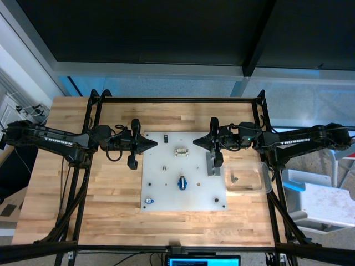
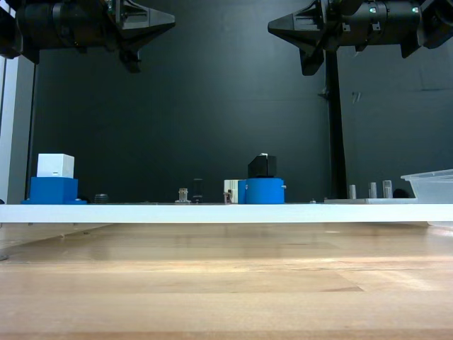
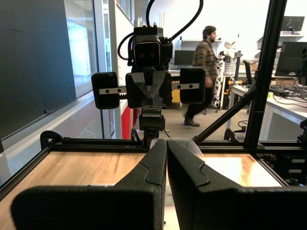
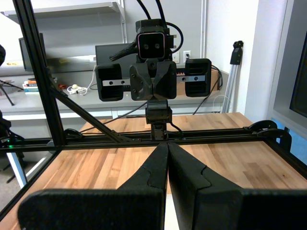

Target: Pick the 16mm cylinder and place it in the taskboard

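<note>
The white taskboard (image 1: 161, 188) lies at the table's middle and shows as a thin white slab (image 2: 141, 212) in the low view. A tiny dark peg (image 1: 235, 179), apparently the 16mm cylinder, lies inside the clear bin to the board's right. My left gripper (image 1: 154, 143) hovers high over the board's far left edge, shut on nothing, pointing right. Opposite it, my right gripper (image 1: 195, 142) is also shut and empty, pointing left over the board's far right part. Each wrist view shows its own closed fingertips, left (image 3: 166, 143) and right (image 4: 168, 144), facing the other arm.
The board carries a blue upright fitting (image 1: 181, 182), a grey block (image 1: 213, 164), a pale connector (image 1: 180, 151) and a blue-and-white connector (image 1: 148, 201). The clear bin (image 1: 260, 185) touches the board's right edge. A black frame rail (image 1: 177, 100) borders the table.
</note>
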Robot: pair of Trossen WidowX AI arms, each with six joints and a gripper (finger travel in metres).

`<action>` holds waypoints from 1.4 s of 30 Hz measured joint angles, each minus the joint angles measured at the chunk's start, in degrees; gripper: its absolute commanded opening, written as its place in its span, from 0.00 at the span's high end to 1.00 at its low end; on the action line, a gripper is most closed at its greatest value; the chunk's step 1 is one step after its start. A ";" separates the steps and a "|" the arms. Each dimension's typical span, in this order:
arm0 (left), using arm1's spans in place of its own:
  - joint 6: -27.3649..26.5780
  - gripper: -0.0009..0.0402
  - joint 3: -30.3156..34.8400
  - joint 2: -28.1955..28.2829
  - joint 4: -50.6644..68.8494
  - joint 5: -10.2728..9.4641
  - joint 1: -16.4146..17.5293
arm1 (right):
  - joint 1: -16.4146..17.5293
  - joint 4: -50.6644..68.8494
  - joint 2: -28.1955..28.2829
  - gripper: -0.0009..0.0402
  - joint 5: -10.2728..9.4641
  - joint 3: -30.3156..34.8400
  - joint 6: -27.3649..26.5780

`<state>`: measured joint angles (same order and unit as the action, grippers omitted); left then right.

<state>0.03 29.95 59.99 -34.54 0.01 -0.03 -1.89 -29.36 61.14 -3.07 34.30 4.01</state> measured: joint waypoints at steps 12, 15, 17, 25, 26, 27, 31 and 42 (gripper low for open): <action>0.02 0.98 0.00 0.00 0.00 -0.02 0.02 | 0.04 1.31 0.00 0.98 0.00 0.00 0.13; 0.02 0.98 0.00 0.02 0.02 -0.02 0.02 | 0.04 1.29 0.00 0.98 0.00 0.00 0.13; 0.00 0.98 -0.02 0.00 0.00 -0.02 0.02 | 0.04 1.33 0.00 0.98 0.00 0.00 0.13; 0.00 0.98 -0.02 0.02 0.02 -0.02 0.02 | 0.04 14.99 0.00 0.98 0.44 5.53 1.46; 0.00 0.98 0.00 0.02 0.00 -0.02 0.02 | 0.04 18.03 0.00 0.98 0.44 6.67 1.46; 0.02 0.98 -0.02 0.02 0.00 -0.02 0.02 | 0.07 20.94 0.00 0.98 0.44 7.74 1.49; 0.02 0.98 0.00 0.02 0.02 -0.02 0.02 | 0.15 32.68 0.00 0.98 0.44 12.07 1.49; 0.00 0.98 -0.02 0.00 0.00 -0.02 0.02 | 0.46 60.65 0.11 0.98 0.48 22.08 1.62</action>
<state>0.03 29.93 59.99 -34.54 -0.01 -0.01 -1.43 31.29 61.25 -2.59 56.38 5.63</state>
